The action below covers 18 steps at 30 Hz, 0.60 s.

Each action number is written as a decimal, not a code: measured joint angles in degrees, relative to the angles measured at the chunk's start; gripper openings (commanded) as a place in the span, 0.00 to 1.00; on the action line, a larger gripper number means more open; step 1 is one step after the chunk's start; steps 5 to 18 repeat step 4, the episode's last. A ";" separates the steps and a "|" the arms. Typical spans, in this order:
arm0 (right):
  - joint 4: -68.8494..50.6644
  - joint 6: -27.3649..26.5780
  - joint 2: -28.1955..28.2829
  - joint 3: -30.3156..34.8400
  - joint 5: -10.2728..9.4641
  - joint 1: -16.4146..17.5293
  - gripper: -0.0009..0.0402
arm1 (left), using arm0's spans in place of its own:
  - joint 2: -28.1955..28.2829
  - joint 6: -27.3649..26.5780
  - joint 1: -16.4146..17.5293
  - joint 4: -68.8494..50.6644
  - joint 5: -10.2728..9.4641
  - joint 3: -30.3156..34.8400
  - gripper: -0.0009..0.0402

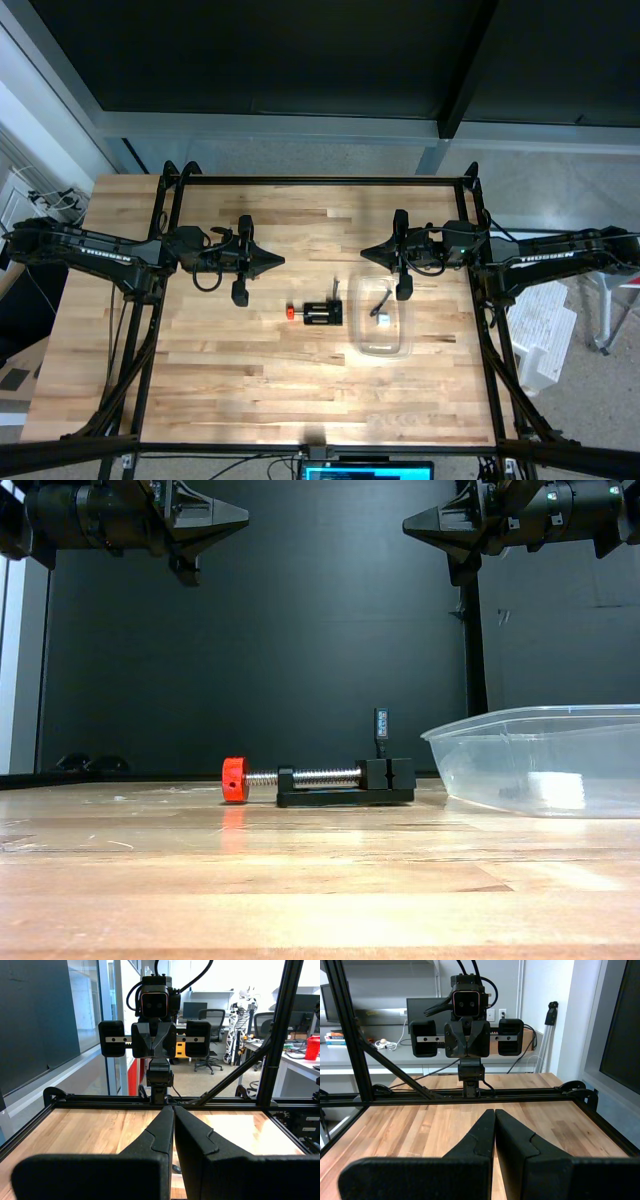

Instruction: Remove the USB-C connector from taskboard and place in the container

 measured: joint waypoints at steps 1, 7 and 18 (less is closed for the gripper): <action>0.00 -0.02 -0.02 0.00 0.00 0.00 0.02 | 0.00 0.00 0.00 0.00 0.00 0.00 0.02; 0.02 0.00 -0.02 0.02 0.00 0.00 0.02 | 0.00 -0.02 0.00 0.00 0.00 -0.02 0.02; 0.02 0.00 -0.02 0.02 0.00 0.00 0.02 | 0.00 -0.02 0.00 0.00 0.00 -0.02 0.02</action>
